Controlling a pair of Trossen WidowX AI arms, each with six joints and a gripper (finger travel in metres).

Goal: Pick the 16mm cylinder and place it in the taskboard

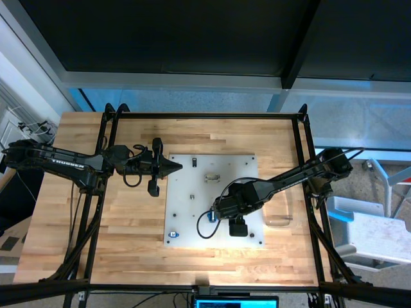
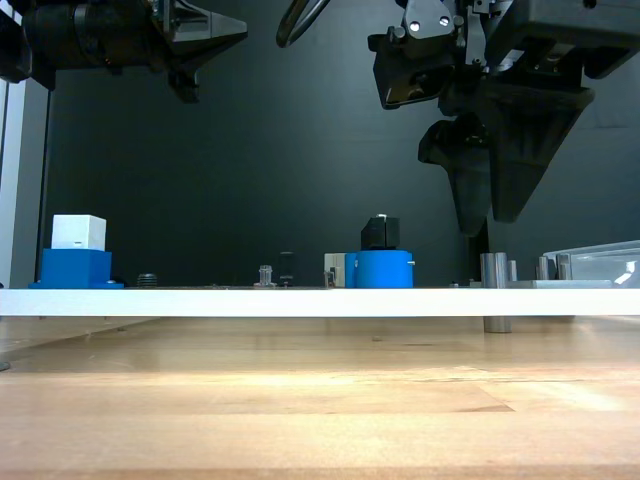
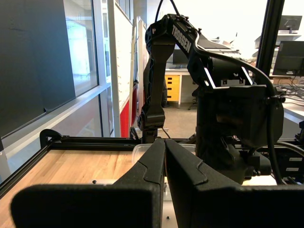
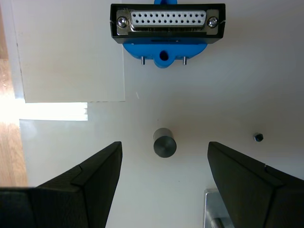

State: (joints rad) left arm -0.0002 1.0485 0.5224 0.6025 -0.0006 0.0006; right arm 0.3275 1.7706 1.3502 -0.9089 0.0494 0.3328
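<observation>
We see the metal peg (image 4: 165, 142) standing upright in the white board (image 4: 223, 90), dull grey with a flat round top. In the low view it sits in a hole near the board's right end, and its lower end shows just under the board's edge. Nothing holds it.

The right pincer (image 2: 488, 218) hangs straight above the peg, pointing down, with its tips apart from the peg's top. Its fingers (image 4: 92, 183) are spread wide, and in the right wrist view the peg lies between them, touching neither. A small black screw (image 4: 258, 137) sits near the peg. Farther along the board is a many-pinned plug socket (image 4: 167, 21) on a blue mount.

Beside the peg in the low view stands a round blue part (image 2: 385, 270), and a clear tray (image 2: 598, 262) lies just off the board's right side. At the board's far left end a white block (image 2: 79, 232) rests on a blue base.

The board lies on the wooden worktop (image 1: 128, 224). The left pincer (image 1: 177, 167) hovers high over the board's left edge, well apart from the peg, fingers pressed together and pinching nothing.
</observation>
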